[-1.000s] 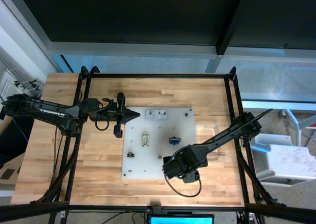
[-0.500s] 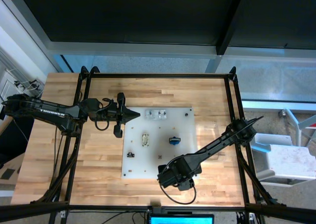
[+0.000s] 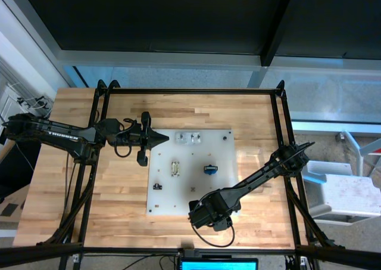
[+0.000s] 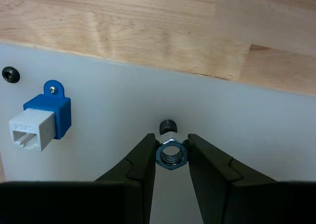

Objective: Pick the M12 fastener and fasten on the M12 threads

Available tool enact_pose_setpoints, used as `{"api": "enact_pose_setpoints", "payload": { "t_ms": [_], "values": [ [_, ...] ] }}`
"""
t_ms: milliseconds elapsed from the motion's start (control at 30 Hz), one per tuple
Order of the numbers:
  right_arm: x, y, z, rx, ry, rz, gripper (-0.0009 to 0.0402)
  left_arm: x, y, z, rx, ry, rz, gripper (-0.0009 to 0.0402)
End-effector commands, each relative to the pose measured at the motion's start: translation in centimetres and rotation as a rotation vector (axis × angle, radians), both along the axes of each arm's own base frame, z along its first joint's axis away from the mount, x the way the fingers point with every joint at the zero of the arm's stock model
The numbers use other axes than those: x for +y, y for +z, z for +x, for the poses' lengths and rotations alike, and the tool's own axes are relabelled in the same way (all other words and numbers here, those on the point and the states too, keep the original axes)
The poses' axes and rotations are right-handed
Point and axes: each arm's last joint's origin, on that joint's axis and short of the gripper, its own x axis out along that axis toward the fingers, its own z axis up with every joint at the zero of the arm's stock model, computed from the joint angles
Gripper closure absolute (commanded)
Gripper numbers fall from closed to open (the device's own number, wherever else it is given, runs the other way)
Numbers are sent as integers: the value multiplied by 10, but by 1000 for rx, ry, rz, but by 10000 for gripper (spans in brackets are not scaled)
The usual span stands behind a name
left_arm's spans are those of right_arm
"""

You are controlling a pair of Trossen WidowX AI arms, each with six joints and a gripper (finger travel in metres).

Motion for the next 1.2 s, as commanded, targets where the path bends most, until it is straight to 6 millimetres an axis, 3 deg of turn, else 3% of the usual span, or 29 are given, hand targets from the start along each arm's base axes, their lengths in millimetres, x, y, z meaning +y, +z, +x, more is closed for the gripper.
{"api": "enact_pose_setpoints", "payload": {
  "t_ms": [33, 1200],
  "values": [
    [0, -2, 0, 1, 0, 0, 338, 0, 0, 0, 0, 0, 0, 393],
    [0, -17, -1, -16, -1, 14, 338, 0, 0, 0, 0, 0, 0, 393]
  ]
}}
